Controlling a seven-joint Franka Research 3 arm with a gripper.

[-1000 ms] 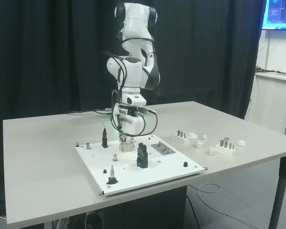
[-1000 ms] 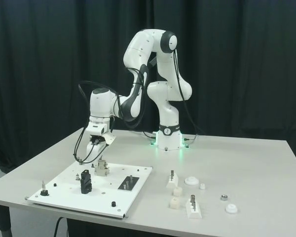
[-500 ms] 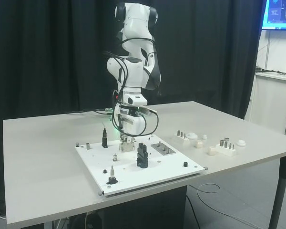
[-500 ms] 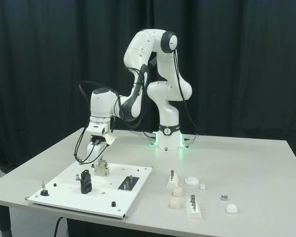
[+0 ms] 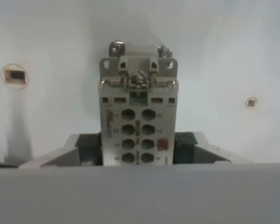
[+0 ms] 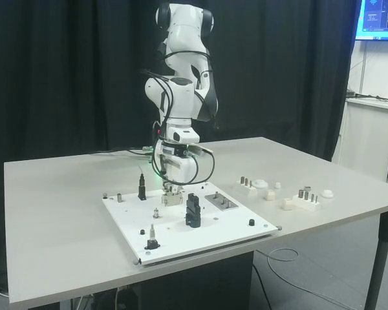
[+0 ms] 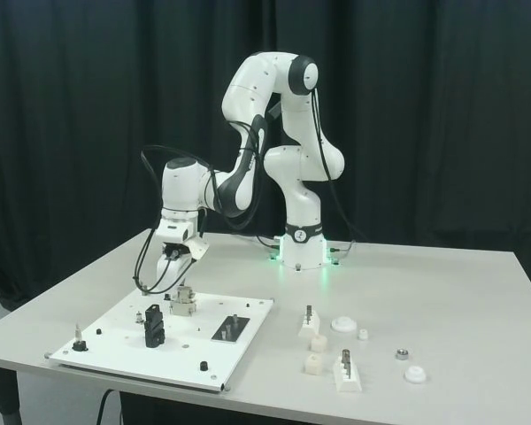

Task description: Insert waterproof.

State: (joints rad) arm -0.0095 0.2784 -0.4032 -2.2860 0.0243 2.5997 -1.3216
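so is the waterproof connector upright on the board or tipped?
Upright. The waterproof connector stands square on the white board, its pin holes facing the wrist camera, with the gripper directly above it.

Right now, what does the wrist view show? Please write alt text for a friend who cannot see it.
A grey connector block with eight round sockets stands on a white board, seen from directly above. A metal latch crosses its upper part.

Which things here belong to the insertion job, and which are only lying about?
Job:
- waterproof connector on the white board
- pincer above it

Lying about:
- black clamp block
- small white parts on the grey table
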